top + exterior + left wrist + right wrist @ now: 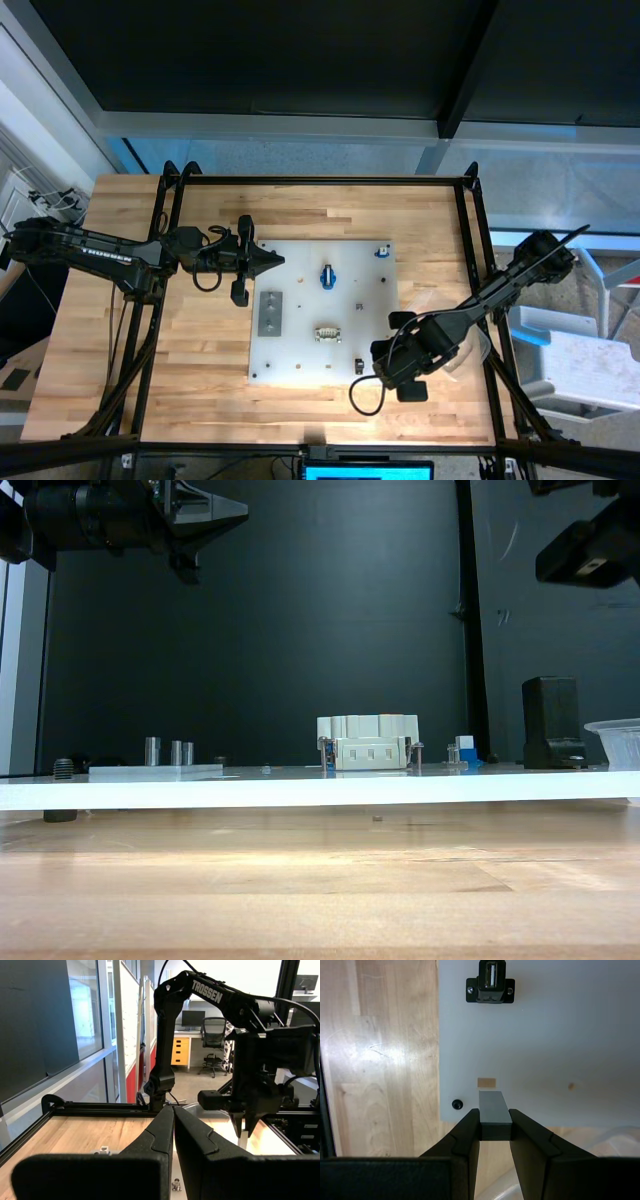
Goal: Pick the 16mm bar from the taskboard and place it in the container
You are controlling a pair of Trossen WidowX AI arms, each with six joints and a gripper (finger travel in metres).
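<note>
Clamping the 16mm bar (495, 1112), the right gripper (495, 1121) hovers at the taskboard's (300, 345) four o'clock; the left gripper (173, 1112), fingers together, hangs at ten.

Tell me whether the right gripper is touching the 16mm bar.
Touching. The right wrist view shows the right gripper clamping the 16mm bar between both fingers, no gap. The left gripper hangs shut over the far-left corner of the taskboard.
</note>
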